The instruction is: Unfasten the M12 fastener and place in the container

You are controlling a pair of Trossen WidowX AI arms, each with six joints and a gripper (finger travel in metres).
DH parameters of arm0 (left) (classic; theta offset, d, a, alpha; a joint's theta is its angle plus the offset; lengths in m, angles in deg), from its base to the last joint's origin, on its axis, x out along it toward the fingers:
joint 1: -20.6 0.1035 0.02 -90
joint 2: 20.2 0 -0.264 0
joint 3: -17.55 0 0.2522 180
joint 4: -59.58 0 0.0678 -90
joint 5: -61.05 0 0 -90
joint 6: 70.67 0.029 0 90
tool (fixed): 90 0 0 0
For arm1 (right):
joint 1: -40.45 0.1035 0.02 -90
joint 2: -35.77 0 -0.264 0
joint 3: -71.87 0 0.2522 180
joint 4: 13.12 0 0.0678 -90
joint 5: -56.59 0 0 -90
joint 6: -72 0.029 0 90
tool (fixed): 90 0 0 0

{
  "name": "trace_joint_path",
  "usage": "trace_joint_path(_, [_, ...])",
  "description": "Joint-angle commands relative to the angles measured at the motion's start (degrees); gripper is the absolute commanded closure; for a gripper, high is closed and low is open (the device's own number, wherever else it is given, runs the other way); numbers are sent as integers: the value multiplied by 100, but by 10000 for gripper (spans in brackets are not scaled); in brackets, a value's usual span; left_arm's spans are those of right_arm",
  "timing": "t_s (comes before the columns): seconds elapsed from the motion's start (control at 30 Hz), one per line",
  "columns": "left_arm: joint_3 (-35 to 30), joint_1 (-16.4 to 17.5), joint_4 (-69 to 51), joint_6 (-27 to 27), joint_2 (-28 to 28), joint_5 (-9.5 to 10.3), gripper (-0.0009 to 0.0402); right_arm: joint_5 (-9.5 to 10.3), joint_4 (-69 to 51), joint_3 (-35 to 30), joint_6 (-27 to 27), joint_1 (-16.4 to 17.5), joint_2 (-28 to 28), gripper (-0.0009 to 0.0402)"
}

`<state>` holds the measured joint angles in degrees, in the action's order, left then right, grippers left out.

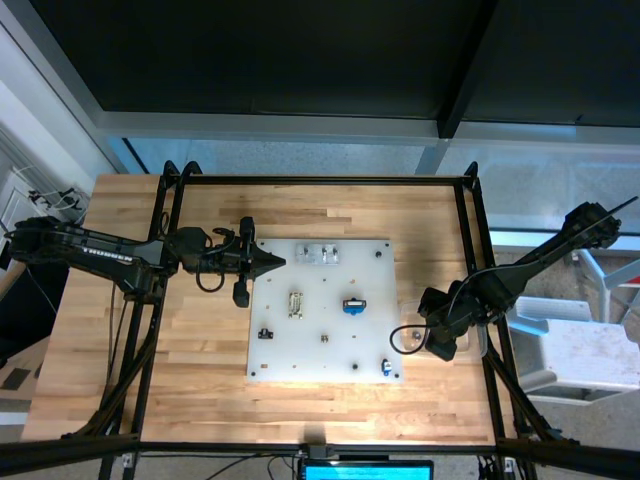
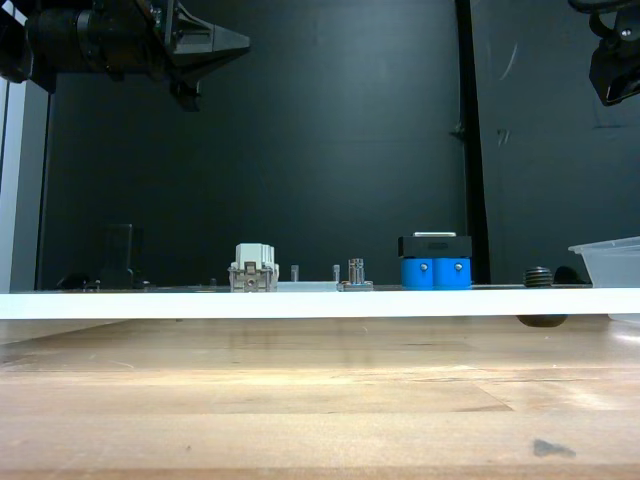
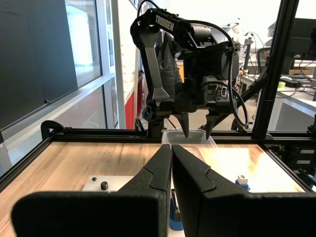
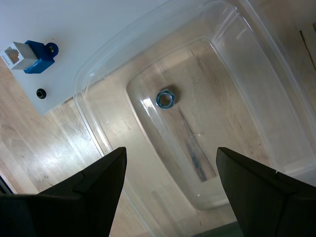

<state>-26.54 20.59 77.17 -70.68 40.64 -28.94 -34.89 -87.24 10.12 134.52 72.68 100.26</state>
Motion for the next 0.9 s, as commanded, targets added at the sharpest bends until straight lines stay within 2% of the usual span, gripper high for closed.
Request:
trace_joint_path(0.03, [0, 0, 0, 0, 2, 0, 393, -2, 9, -2, 0, 2, 0, 139])
trace_joint_path(0.9, [0, 2, 0, 0, 2, 0, 393, -2, 155, -2, 0, 2, 0, 139])
